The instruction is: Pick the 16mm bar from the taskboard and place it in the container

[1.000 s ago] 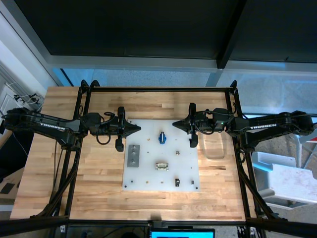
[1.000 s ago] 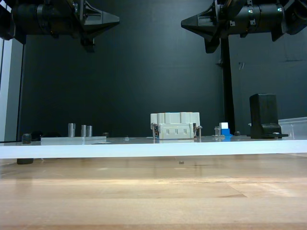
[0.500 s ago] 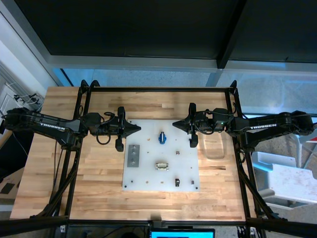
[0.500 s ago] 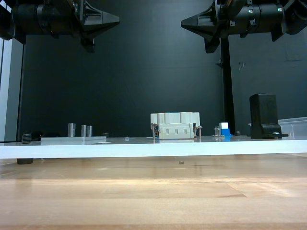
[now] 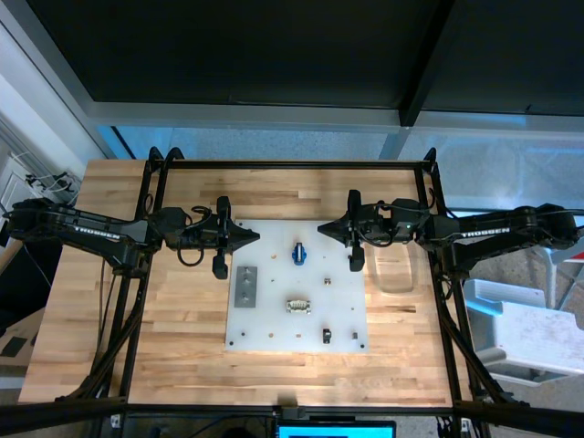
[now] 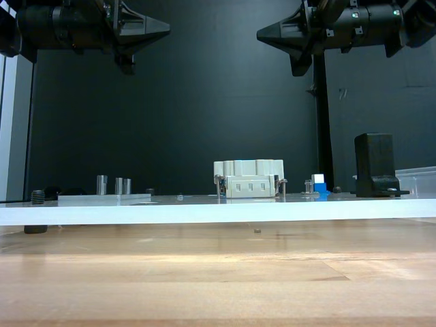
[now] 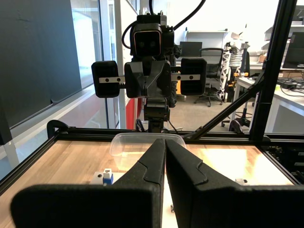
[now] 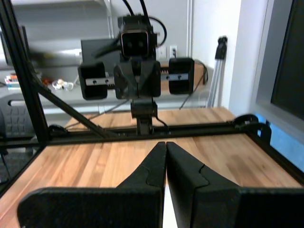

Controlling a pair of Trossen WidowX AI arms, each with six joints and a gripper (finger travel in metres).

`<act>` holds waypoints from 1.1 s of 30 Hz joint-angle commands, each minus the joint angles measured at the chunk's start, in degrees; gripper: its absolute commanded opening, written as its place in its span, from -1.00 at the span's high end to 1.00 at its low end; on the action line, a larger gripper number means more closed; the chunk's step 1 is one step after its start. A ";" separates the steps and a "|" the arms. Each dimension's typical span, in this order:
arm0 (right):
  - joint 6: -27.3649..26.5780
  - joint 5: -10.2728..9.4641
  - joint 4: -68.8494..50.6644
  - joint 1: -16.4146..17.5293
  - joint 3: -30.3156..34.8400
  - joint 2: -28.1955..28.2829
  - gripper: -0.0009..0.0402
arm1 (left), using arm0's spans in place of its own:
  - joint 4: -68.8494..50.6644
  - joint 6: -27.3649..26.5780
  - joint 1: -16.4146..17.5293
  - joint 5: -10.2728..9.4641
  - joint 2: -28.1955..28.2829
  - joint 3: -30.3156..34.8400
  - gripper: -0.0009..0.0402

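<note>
Nothing has moved since a second ago.
Black left gripper (image 5: pixel 253 236) and black right gripper (image 5: pixel 322 226) hover pinched together above the flat white taskboard (image 5: pixel 274 336) panel.

The 16mm bar (image 5: pixel 327 280) is a tiny grey stub sitting on the taskboard (image 5: pixel 274 315), a flat white square panel, a little right of its middle. The container (image 5: pixel 396 271), a small clear tray with rounded corners, lies on the wood just beside the board's right edge. My left gripper (image 5: pixel 256 236) and right gripper (image 5: pixel 319 226) hang high over the board's far edge, fingers pressed together.
</note>
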 commanded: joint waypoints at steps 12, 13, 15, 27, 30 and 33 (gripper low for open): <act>0.33 1.77 -39.41 0.57 14.82 0.55 0.96 | 0.02 0.00 0.00 0.00 0.00 0.00 0.96; 0.52 1.77 -42.03 0.68 15.96 1.11 0.96 | 0.00 0.00 0.02 0.00 0.00 0.00 0.96; 0.72 1.81 -47.63 1.01 18.49 1.95 0.96 | 0.02 0.00 0.00 0.00 0.00 0.00 0.96; 2.84 2.16 -71.84 4.87 31.87 11.67 0.96 | 0.00 0.00 0.02 0.00 0.00 0.00 0.96; 4.22 2.21 -77.77 6.19 34.91 14.38 0.96 | 0.02 0.00 0.00 0.00 0.00 0.00 0.96; 5.35 3.50 -82.84 8.02 37.57 17.00 0.96 | 0.00 0.00 0.02 0.00 0.00 0.00 0.96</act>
